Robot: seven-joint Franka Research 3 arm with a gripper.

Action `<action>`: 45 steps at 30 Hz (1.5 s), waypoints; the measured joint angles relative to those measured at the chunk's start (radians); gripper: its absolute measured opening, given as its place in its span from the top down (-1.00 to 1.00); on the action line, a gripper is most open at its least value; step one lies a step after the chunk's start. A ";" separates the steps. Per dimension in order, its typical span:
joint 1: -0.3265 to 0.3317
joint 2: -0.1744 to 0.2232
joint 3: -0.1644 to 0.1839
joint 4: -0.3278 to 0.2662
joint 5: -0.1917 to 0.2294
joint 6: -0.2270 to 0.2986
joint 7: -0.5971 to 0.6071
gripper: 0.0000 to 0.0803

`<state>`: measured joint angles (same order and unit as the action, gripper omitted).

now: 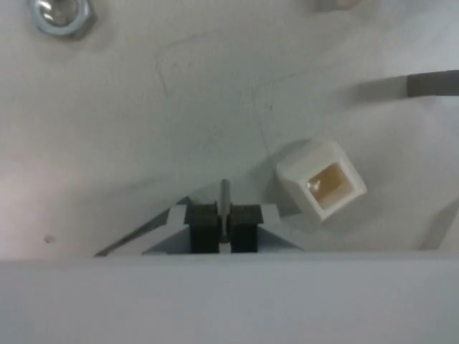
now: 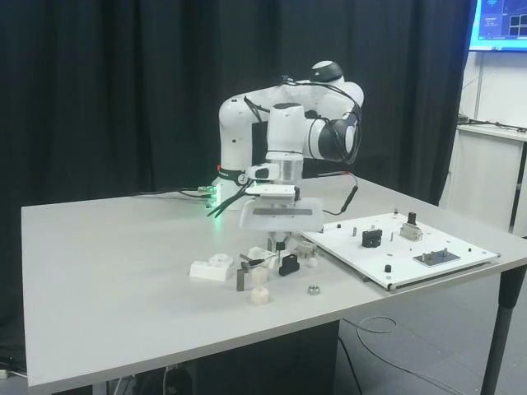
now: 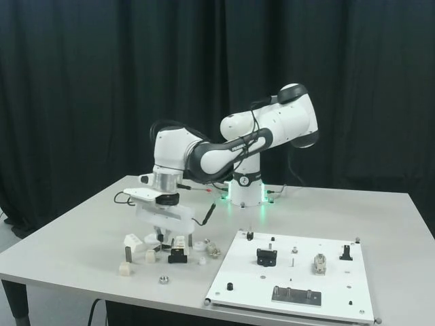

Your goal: Place round peg 1.

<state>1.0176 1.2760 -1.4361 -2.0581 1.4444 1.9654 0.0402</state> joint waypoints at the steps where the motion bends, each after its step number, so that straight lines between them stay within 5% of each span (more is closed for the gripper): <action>1: -0.008 0.000 0.003 0.005 0.000 -0.008 -0.005 0.92; 11: -0.058 0.014 0.023 0.037 0.002 -0.060 -0.034 0.92; 34: -0.087 0.024 0.057 0.056 0.002 -0.069 -0.059 0.92; 35: -0.087 0.024 0.056 0.057 0.002 -0.069 -0.059 0.32; 40: -0.087 0.023 0.049 0.062 -0.001 -0.071 -0.059 0.32; 41: -0.087 0.023 0.048 0.063 -0.002 -0.073 -0.059 -0.44; 45: -0.087 0.023 0.037 0.068 -0.009 -0.087 -0.059 -0.44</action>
<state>0.9308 1.2994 -1.3996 -1.9899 1.4354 1.8783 -0.0192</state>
